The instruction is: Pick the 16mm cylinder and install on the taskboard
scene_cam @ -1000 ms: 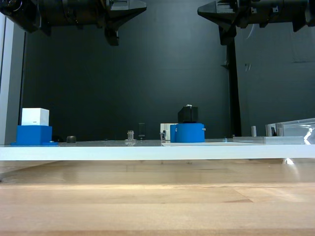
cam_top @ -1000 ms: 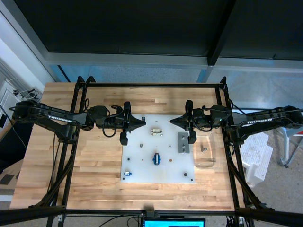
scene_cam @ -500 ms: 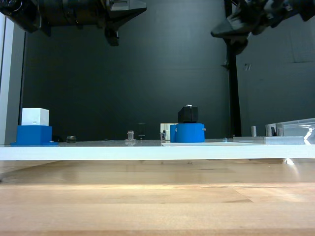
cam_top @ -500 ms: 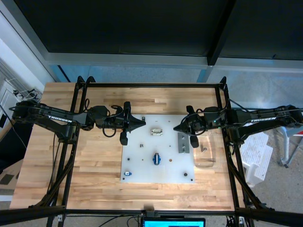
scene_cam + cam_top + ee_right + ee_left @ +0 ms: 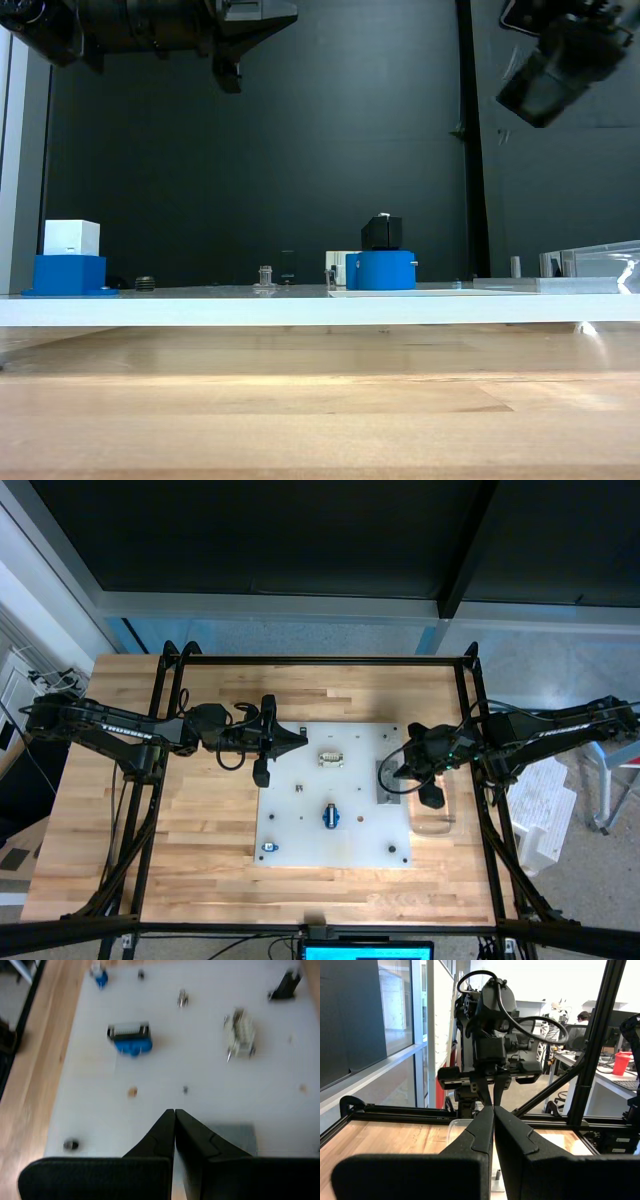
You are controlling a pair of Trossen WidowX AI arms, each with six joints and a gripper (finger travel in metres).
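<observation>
Black left arm (image 5: 90,722) is reaching inward over the pale wooden counter (image 5: 190,820), with white "TROSSEN" lettering (image 5: 128,735) reading along its forearm. Left gripper (image 5: 303,737) is hanging high above the left edge of the large flat white square taskboard (image 5: 350,785). Its jaws are pressing together tip to tip, gripping nothing.

On the board, going rightward:
- A small blue fitting with a white top (image 5: 270,848) is sitting near the front left corner.
- A larger blue fitting (image 5: 328,816) is sitting mid-board, with a beige connector (image 5: 328,757) behind it.
- A grey rectangular metal block (image 5: 385,780) is lying along the right side.

Right gripper (image 5: 397,772) is tilting down over that block's right edge, jaws closed flat against each other and empty. Black right arm (image 5: 580,720) is carrying matching white lettering, harder to read.

A clear plastic tray (image 5: 440,825) is sitting on the counter just beside the board's right edge, partly under the right wrist. The tiny silvery-grey 16mm cylinder (image 5: 516,266) is standing upright by the tray, apart from both grippers. It is showing in the low view only.
</observation>
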